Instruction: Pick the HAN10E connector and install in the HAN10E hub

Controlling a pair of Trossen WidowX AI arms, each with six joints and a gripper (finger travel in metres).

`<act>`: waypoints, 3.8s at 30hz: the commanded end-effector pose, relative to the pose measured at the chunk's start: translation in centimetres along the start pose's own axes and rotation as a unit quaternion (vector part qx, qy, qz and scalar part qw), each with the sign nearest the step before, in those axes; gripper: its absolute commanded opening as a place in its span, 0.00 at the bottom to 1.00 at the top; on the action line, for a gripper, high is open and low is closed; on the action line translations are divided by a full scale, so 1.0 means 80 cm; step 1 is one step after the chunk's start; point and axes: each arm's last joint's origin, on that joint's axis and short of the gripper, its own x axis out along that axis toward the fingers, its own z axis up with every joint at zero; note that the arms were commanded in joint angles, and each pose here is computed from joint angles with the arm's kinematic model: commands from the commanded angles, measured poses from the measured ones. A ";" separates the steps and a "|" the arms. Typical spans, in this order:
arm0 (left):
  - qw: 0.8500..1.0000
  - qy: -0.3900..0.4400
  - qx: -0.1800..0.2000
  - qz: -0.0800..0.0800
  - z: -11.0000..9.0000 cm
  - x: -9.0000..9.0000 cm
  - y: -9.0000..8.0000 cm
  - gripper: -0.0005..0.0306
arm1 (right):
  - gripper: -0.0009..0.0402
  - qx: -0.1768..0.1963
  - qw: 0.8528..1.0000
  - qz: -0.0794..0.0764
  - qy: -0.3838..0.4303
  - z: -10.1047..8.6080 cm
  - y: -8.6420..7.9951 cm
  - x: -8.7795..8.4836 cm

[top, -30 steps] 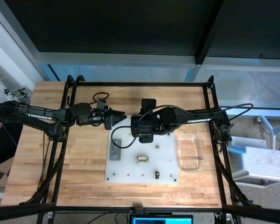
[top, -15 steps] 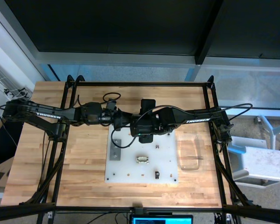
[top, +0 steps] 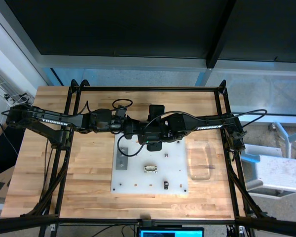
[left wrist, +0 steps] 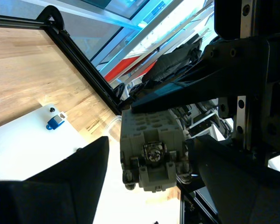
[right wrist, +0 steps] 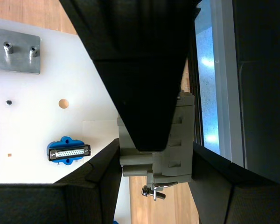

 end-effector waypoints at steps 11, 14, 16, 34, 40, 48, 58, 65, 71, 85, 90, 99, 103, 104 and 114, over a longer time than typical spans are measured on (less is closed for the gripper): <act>1.000 -0.004 0.000 0.003 0.000 0.000 0.000 0.52 | 0.30 0.001 1.000 0.000 0.000 0.000 0.000 0.000; 1.000 -0.005 0.000 0.003 0.001 0.000 0.000 0.48 | 0.36 0.001 1.000 -0.002 0.000 0.000 0.000 0.000; 1.000 -0.005 0.000 0.003 0.001 0.000 0.000 0.46 | 0.40 0.001 1.000 -0.002 -0.001 0.000 0.000 0.000; 0.997 0.004 0.076 -0.004 0.000 0.000 0.000 0.37 | 0.74 0.030 0.998 0.055 0.009 -0.011 -0.008 -0.018; 0.977 0.032 0.208 -0.018 -0.004 0.000 0.001 0.37 | 0.82 0.060 0.989 0.135 0.011 -0.022 -0.017 -0.040; 0.936 0.064 0.345 -0.028 -0.011 -0.001 0.004 0.37 | 0.81 0.071 0.983 0.172 0.005 -0.022 -0.019 -0.044; 0.889 0.070 0.448 -0.062 -0.015 -0.001 0.000 0.37 | 0.81 0.114 0.972 0.203 -0.019 -0.013 -0.031 -0.036; 0.880 0.070 0.466 -0.066 -0.016 -0.002 0.000 0.37 | 0.81 0.130 0.968 0.215 -0.025 -0.010 -0.044 -0.024; 0.879 0.073 0.466 -0.069 -0.016 -0.002 0.000 0.37 | 0.81 0.114 0.963 0.243 -0.022 -0.004 -0.035 -0.011; 0.878 0.083 0.464 -0.081 -0.018 -0.002 0.000 0.37 | 0.79 0.096 0.963 0.252 -0.017 0.004 -0.031 0.018; 0.877 0.095 0.464 -0.077 -0.020 -0.003 0.002 0.37 | 0.73 0.091 0.964 0.251 -0.017 0.004 -0.030 0.020; 0.877 0.098 0.463 -0.076 -0.021 -0.003 0.002 0.37 | 0.63 0.082 0.964 0.251 -0.015 0.003 -0.030 0.019; 0.877 0.100 0.463 -0.082 -0.021 -0.003 0.002 0.37 | 0.60 0.083 0.965 0.250 -0.014 0.003 -0.030 0.020; 0.877 0.100 0.462 -0.082 -0.021 -0.003 0.002 0.37 | 0.59 0.082 0.965 0.250 -0.015 0.003 -0.031 0.020; 0.878 0.099 0.462 -0.082 -0.021 -0.003 0.002 0.37 | 0.47 0.084 0.965 0.249 -0.017 0.003 -0.032 0.021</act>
